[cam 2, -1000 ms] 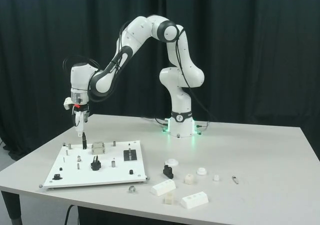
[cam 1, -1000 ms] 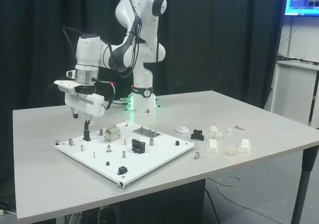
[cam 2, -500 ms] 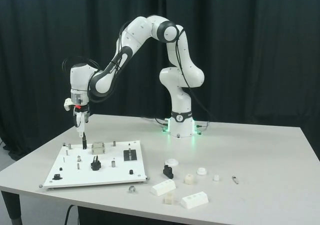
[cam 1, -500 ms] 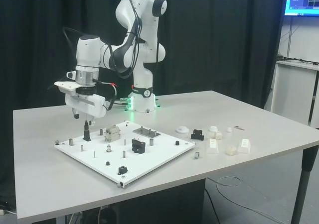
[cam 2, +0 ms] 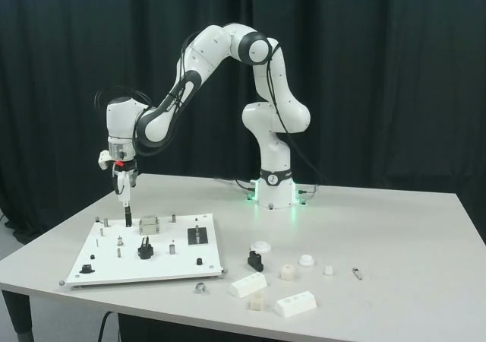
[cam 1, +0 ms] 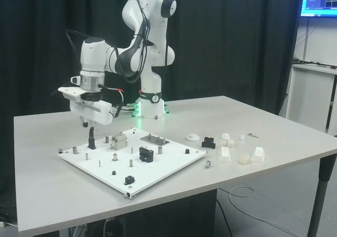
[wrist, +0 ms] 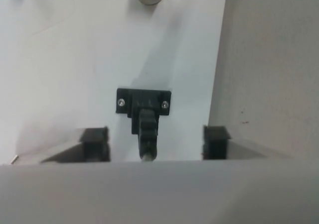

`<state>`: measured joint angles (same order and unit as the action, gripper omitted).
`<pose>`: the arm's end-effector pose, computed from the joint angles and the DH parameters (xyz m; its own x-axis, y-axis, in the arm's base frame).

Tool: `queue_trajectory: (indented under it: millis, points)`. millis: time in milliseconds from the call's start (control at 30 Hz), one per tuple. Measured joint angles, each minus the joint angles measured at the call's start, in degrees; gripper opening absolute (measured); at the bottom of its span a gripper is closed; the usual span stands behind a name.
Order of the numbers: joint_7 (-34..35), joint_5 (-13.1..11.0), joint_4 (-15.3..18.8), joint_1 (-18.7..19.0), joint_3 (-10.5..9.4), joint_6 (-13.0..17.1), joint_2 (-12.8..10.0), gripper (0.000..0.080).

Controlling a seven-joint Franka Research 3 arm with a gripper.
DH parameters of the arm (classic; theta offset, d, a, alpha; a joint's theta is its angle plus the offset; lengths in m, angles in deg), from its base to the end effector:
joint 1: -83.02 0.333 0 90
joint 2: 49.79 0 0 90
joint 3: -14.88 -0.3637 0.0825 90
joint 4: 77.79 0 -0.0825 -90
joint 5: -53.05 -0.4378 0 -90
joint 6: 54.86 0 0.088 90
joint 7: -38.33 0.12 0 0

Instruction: Remove USB.

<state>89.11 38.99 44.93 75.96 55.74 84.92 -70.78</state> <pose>0.4216 -0.4557 0.2665 -0.2950 -0.9518 0.0835 -0.9548 0.2970 0.0117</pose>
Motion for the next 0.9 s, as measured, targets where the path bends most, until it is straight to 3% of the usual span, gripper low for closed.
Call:
queue_trajectory:
  millis: [33, 200, 233, 400, 433, 900]
  points:
    - [0.0, 0.0, 0.0, 0.0, 0.0, -0.1, 0.0, 0.0388]
    - [0.0, -0.04, -0.03, -0.06, 0.0, -0.66, 0.0, 0.0388]
    - [0.0, -0.05, -0.03, -0.07, 0.0, -0.69, 0.0, 0.0192]
    - [0.0, -0.34, -0.11, -0.03, -0.05, -0.82, 0.0, 0.0192]
    - [0.0, -0.38, -0.12, -0.02, -0.06, -0.85, -0.01, 0.0056]
    - [-0.91, -0.53, -0.34, -0.02, -0.31, -0.86, -0.09, 0.0052]
